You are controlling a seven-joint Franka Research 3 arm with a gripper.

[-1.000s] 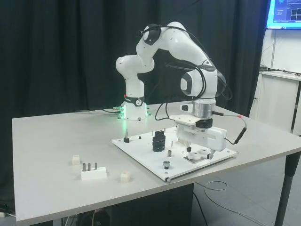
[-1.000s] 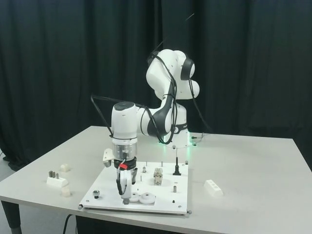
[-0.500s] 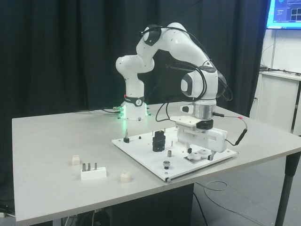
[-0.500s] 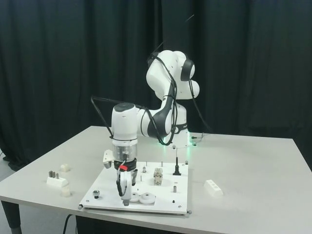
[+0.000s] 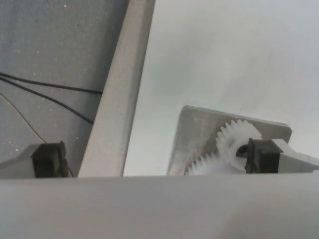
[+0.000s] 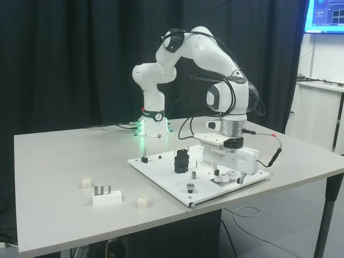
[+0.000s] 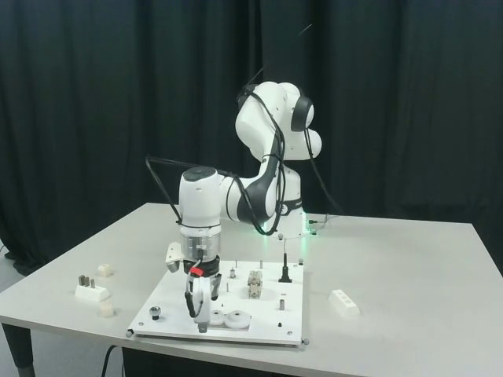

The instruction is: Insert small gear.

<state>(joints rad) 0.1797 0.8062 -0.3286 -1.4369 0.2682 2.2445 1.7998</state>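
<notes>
Two white gears [image 5: 234, 139] sit meshed on a grey plate [image 5: 192, 134] at the near corner of the white board [image 6: 161, 166]. From the second room view, the small gear [image 7: 215, 317] lies beside a larger gear [image 7: 236, 318]. My gripper [image 5: 154, 158] hangs just above them, open, its fingers spread wide. One black fingertip [image 5: 261, 155] is right beside a gear's hub; the other fingertip [image 5: 47, 159] is out past the board's edge. The gripper [image 6: 228, 173] holds nothing. The hand's body hides part of the gears in the wrist view.
On the board stand a black block [image 6: 181, 160], a short peg [image 6: 190, 187] and a thin post [image 7: 284, 267]. Off the board lie a white holder with pegs [image 6: 106, 197], two small cubes [image 6: 143, 201] and a white block [image 7: 343, 301]. The table edge [image 5: 117, 99] is close, with cables below.
The hand has shifted very slightly above the gears. The gears and the other parts have not moved.
</notes>
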